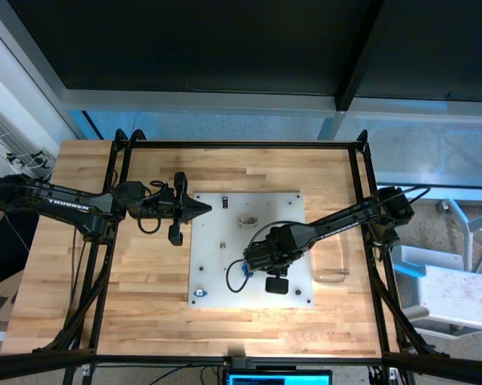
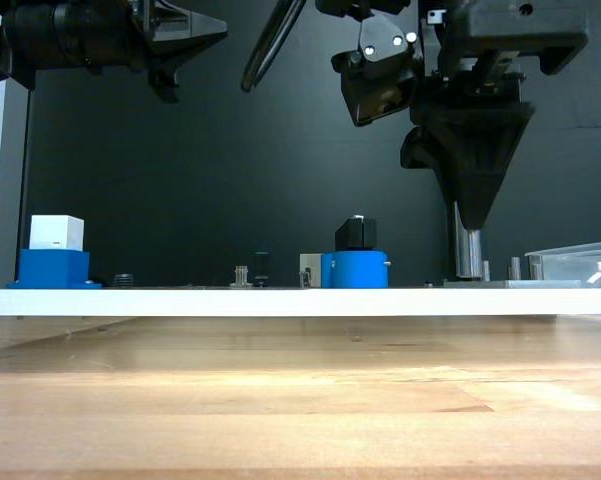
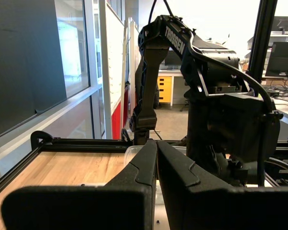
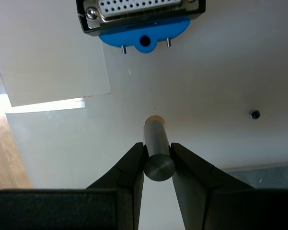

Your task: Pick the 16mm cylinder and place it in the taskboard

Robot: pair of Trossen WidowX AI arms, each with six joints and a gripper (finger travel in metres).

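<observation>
The 16mm cylinder (image 4: 156,143) is a grey metal peg standing upright, pinched between the fingertips of my right gripper (image 4: 156,149). That gripper (image 2: 470,215) points straight down over the taskboard (image 1: 224,269), in its right half, shut on the peg. In the low view the cylinder (image 2: 467,255) reaches down to the taskboard's (image 2: 280,301) surface; whether it sits in a hole I cannot tell. My left gripper (image 1: 204,207) hovers high by the board's left edge, its fingers (image 3: 146,163) shut together on nothing.
A blue holder with a multi-pin connector (image 4: 144,19) lies just beyond the peg. A blue round part (image 2: 360,268) and a blue base with a white cube (image 2: 53,262) stand on the board. The clear tray (image 1: 330,265) sits right of the board.
</observation>
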